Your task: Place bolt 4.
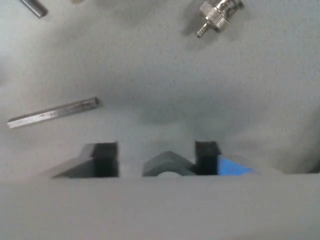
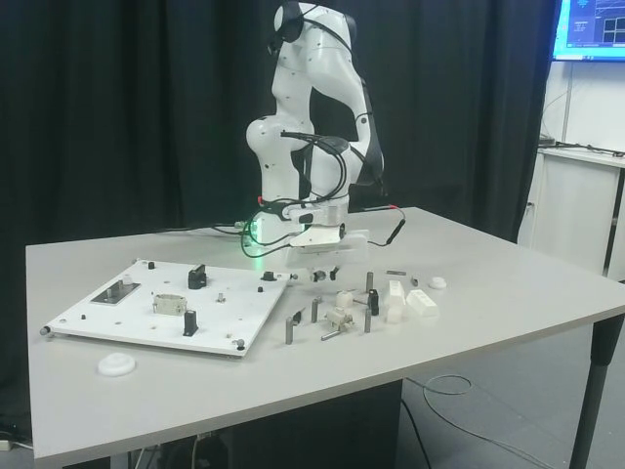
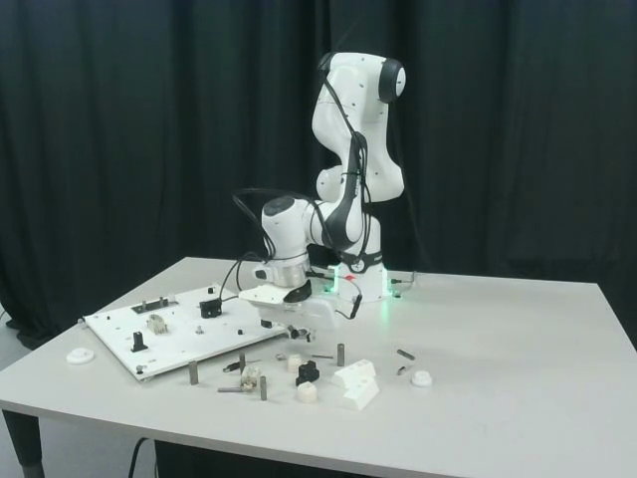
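The tool (image 1: 156, 157) hangs low over the grey surface (image 2: 508, 283), just off the near corner of the white assembly board (image 2: 166, 313), its fingers parted with nothing between them. Which loose piece is bolt 4 I cannot tell; the likeliest candidate is the slim grey rod (image 1: 54, 112) lying flat just ahead of the fingertips, its long axis running roughly across the finger gap. A threaded metal connector (image 1: 218, 15) lies farther out.

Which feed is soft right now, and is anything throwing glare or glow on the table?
Wrist view: soft throughout, the rod and connector blurred, a faint shadow on the table. First room view: green glow at the arm's base. Second room view: same glow, even light, no glare.
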